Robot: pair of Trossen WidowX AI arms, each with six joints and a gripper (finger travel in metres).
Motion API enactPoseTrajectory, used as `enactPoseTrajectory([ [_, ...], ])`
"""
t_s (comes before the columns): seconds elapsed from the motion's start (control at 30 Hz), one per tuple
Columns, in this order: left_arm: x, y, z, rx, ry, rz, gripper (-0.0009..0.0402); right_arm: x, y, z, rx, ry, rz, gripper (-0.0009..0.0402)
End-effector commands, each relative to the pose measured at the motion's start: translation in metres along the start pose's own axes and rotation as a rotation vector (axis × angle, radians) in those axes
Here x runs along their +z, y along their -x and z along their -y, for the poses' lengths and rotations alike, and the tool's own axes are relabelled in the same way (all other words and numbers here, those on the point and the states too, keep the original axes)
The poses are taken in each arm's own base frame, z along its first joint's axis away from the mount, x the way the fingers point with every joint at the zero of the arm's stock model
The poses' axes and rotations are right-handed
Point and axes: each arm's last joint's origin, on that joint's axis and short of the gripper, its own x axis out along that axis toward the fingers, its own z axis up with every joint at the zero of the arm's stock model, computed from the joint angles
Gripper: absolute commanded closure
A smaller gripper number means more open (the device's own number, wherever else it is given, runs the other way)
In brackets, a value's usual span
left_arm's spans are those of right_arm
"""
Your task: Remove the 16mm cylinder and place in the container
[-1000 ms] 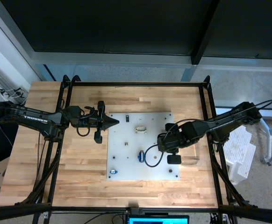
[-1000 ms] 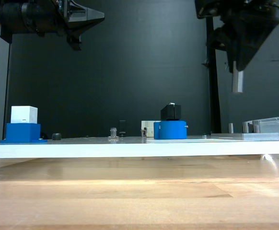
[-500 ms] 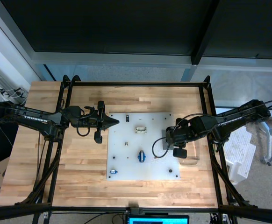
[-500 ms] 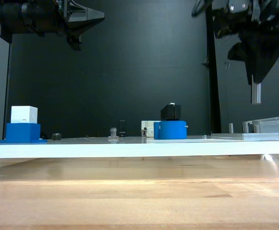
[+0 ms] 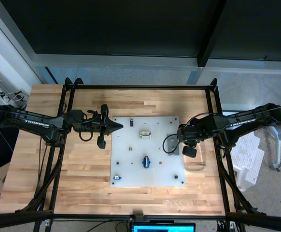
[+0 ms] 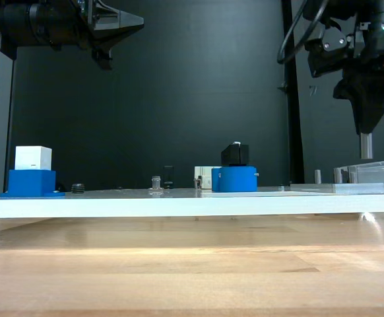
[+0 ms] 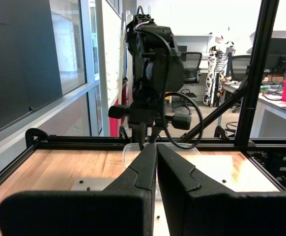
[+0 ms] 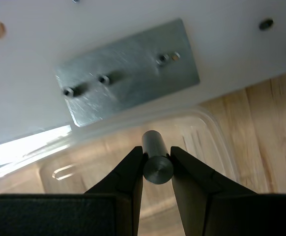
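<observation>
My right gripper (image 8: 156, 153) is shut on the 16mm cylinder (image 8: 156, 161), a short smooth silvery pin held upright. The pin hangs directly over the container (image 8: 216, 133), a clear plastic tub beside the white board's (image 5: 131, 166) right edge. In the low view the cylinder (image 6: 365, 145) points down from the right gripper (image 6: 365, 131), a little above the container's rim (image 6: 379, 164). From above, the right gripper (image 5: 189, 146) is over the container (image 5: 197, 162). My left gripper (image 5: 119, 125) is shut and empty, hovering high at the board's left edge.
A grey metal plate (image 8: 128, 69) with small pegs lies on the board next to the tub. A blue round holder (image 6: 237, 179) stands mid-board. A white cube on a blue base (image 6: 32, 173) sits at the near left. A black frame surrounds the table.
The right arm has carried the cylinder rightward from over the board to above the container, and lowered it. The left arm has not moved.
</observation>
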Motion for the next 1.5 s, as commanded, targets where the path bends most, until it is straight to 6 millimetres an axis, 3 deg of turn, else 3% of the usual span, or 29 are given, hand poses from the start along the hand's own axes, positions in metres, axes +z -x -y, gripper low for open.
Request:
enactPoseTrajectory([
  [0.03, 0.000, 0.000, 0.000, 0.000, 0.000, 0.001, 0.0393, -0.004, -0.004, 0.007, -0.011, -0.024, -0.011, 0.0371],
  [0.63, 0.000, 0.000, 0.000, 0.000, 0.000, 0.001, 0.0393, -0.017, -0.017, 0.027, -0.038, -0.098, -0.037, 0.0341],
  [1.5, 0.000, 0.000, 0.000, 0.000, 0.000, 0.001, 0.0393, -0.021, -0.018, 0.028, -0.024, -0.105, -0.030, 0.0341],
])
